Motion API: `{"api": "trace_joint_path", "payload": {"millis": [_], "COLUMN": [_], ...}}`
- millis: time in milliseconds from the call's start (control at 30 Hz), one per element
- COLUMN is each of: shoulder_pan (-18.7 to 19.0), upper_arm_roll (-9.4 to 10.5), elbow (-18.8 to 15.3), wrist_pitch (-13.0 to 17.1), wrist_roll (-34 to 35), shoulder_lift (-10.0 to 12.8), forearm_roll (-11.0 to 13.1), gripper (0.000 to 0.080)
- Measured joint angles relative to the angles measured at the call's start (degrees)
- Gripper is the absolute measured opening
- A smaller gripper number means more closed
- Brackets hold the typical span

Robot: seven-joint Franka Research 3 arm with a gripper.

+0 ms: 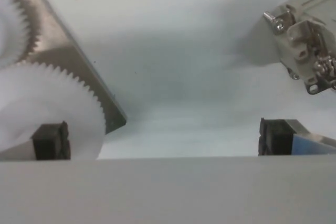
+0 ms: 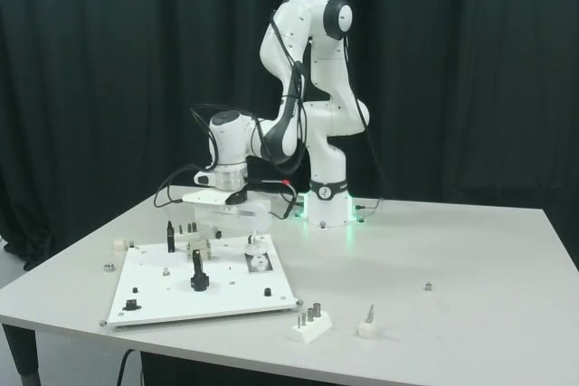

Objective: Insert large gear.

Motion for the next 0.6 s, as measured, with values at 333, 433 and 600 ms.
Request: {"api": "trace_joint_path", "payload": {"millis": [333, 433, 600], "shoulder_pan": [0.0, 0.0, 0.0], "upper_arm_roll": [-0.03, -0.25, -0.53], "elbow": [0.0, 0.0, 0.0], "wrist_pitch": [-1.6, -2.6, -3.9], "wrist_roll": [0.0, 0.0, 0.0], "shoulder_lift": [-0.2, -0.3, -0.5], "forearm_roll": [0.3, 0.3, 0.1], "gripper": [0.08, 0.08, 0.08]}}
